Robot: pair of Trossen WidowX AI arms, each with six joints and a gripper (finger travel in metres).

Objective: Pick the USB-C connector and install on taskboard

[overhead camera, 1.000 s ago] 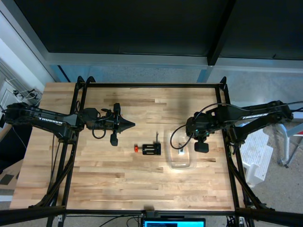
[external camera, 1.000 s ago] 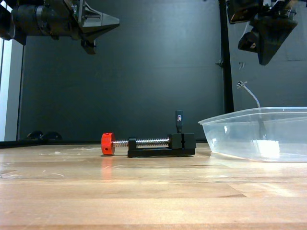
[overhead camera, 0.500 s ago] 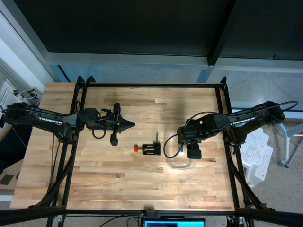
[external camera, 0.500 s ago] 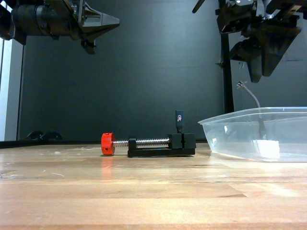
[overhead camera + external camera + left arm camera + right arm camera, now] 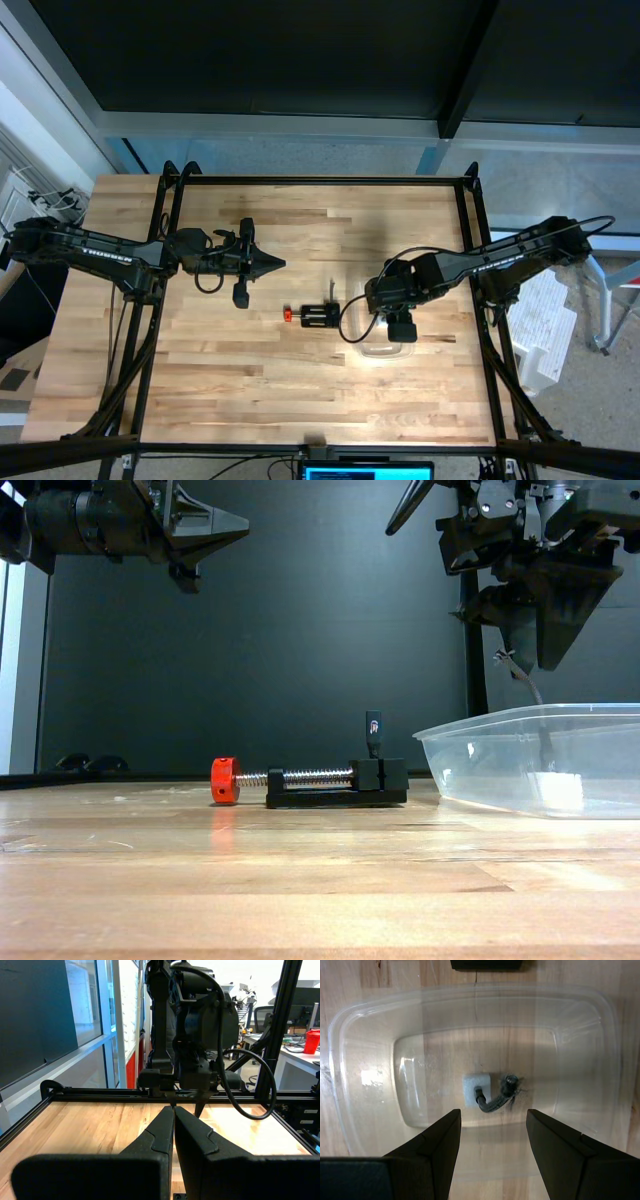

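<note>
1. Left gripper [image 5: 270,264]: high over worktop [image 5: 200,380], btwn left edge & ctr, pointing toward right edge. Fingers pressed tight together, nothing in them.
2. Right gripper [image 5: 493,1112]: aimed straight down over clear tray [image 5: 360,1085]. Tips above rim lvl in low view, not inside tray. Fingers spread wide, holding nothing.
3. USB-C connector [image 5: 510,1081]: small dark end w/ silvery glint, inside tray. Sits on short bent dark cable [image 5: 489,1103] running to white square [image 5: 476,1089] on tray floor. In low view cable rises from tray floor & connector end pokes up past rim, close beside right gripper's tips. Not btwn the fingers in wrist view. Contact w/ gripper: can't tell.
4. Taskboard [image 5: 320,316]: flat on worktop approx at ctr, just beside tray on side facing left edge. Nothing gripping it, both grippers well above it.
5. Orange-red knob [image 5: 225,780]: on taskboard end facing left edge, joined to black block by silver threaded screw.
6. Upright dark pin [image 5: 373,728]: stands on taskboard end nearer tray, small glint near its top.
7. Tray: rests on worktop btwn ctr & right edge. Only cable, connector & white square seen in it.
</note>
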